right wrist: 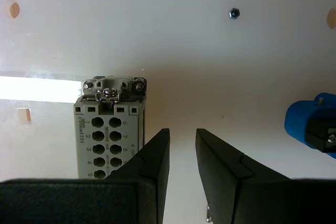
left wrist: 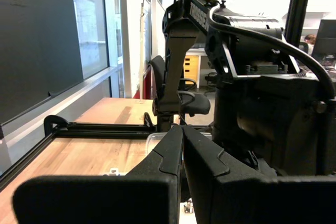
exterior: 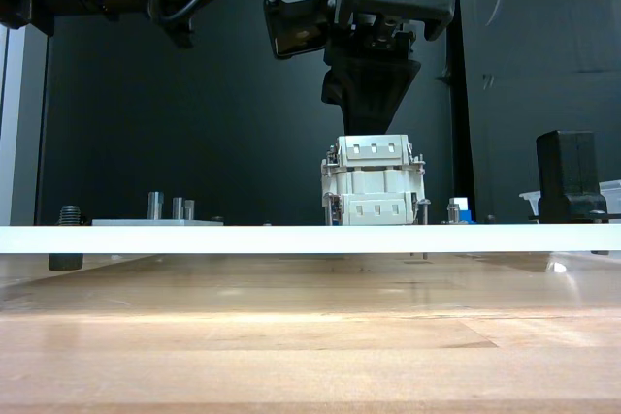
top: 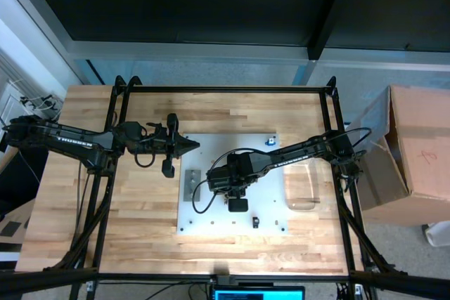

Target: Remove the HAN10E connector from the taskboard and place in the container

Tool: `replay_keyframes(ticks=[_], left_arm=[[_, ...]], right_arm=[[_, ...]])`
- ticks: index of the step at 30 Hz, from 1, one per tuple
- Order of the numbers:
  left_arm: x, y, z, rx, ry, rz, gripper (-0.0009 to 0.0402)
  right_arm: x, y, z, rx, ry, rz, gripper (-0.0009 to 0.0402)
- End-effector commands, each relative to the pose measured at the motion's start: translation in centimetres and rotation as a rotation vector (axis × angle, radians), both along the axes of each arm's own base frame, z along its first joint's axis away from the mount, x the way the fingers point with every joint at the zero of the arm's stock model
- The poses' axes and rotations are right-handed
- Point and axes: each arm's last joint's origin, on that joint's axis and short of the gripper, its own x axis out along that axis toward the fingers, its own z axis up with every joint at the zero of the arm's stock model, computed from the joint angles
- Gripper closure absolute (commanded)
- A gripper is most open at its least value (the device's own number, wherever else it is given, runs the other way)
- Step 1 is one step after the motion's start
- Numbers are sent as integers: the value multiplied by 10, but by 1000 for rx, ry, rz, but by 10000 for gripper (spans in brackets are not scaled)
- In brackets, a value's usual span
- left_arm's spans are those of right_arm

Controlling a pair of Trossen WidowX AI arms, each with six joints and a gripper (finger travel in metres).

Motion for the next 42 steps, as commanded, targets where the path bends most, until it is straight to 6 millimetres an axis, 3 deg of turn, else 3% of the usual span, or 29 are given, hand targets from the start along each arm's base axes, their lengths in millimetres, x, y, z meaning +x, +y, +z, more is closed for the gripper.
replay_keyframes(ticks=[1, 26, 31, 42], left_arm=[[0, 0, 0, 0, 0, 0, 393], [0, 0, 0, 0, 0, 0, 393], [0, 0, 0, 0, 0, 0, 393], [0, 0, 0, 0, 0, 0, 393]], right_arm=[[0, 0, 1, 1, -3, 0, 331], [-2, 0, 4, 6, 6, -3, 330], [-9, -1, 15, 13, 9, -38, 329], [-33, 0, 60, 48, -75, -82, 329]])
